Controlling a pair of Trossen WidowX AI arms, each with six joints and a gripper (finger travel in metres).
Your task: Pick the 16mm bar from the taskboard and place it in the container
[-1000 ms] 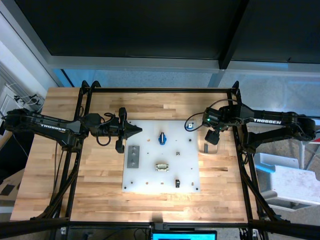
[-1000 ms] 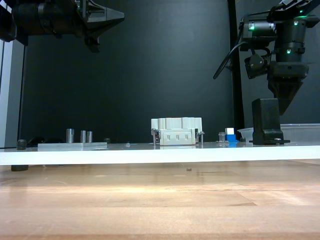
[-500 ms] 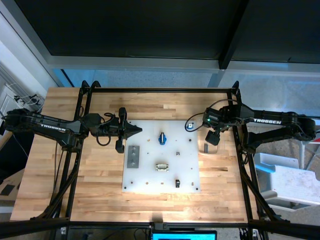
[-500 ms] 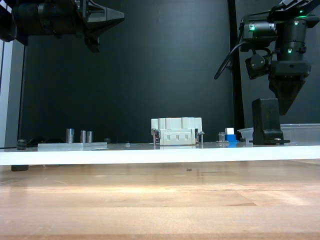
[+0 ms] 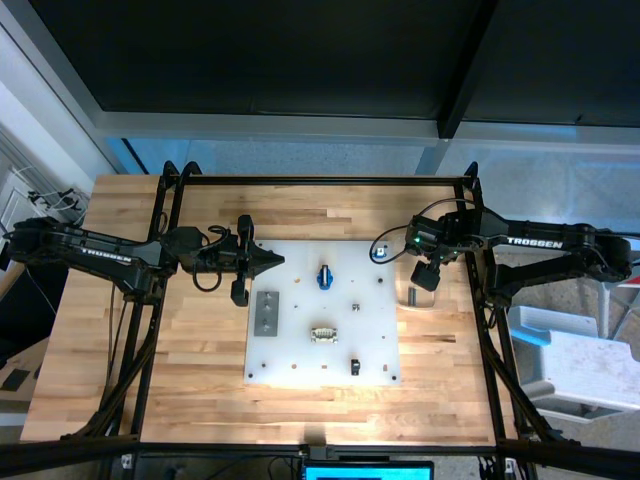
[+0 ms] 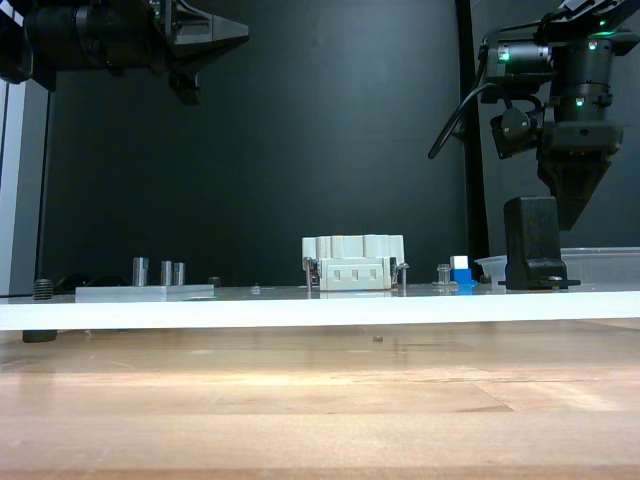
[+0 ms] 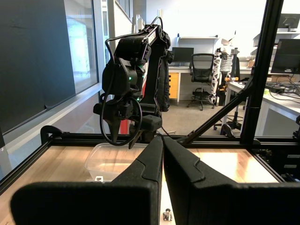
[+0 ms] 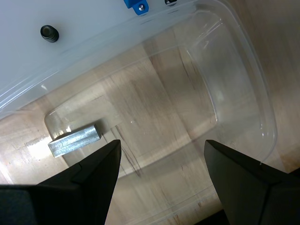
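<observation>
The 16mm bar (image 8: 75,139) is a short grey metal piece lying flat on the floor of the clear container (image 8: 234,93), also seen as a small dark rod (image 5: 412,296). The container (image 5: 428,292) sits just off the right edge of the white taskboard (image 5: 300,350). My right gripper (image 8: 161,187) hovers above the container, open, with nothing between its fingers; it hangs pointing down (image 6: 572,205). My left gripper (image 5: 270,258) is held high over the taskboard's left edge with its fingers (image 7: 150,159) pressed together, shut and empty.
On the taskboard stand a grey metal block (image 5: 267,311), a blue connector (image 5: 323,277), a white connector housing (image 6: 353,263) and a black block part (image 6: 532,243). A black frame of rails (image 5: 320,181) surrounds the table.
The right gripper has shifted only very slightly above the container. The bar, the board and the left arm stay where they were.
</observation>
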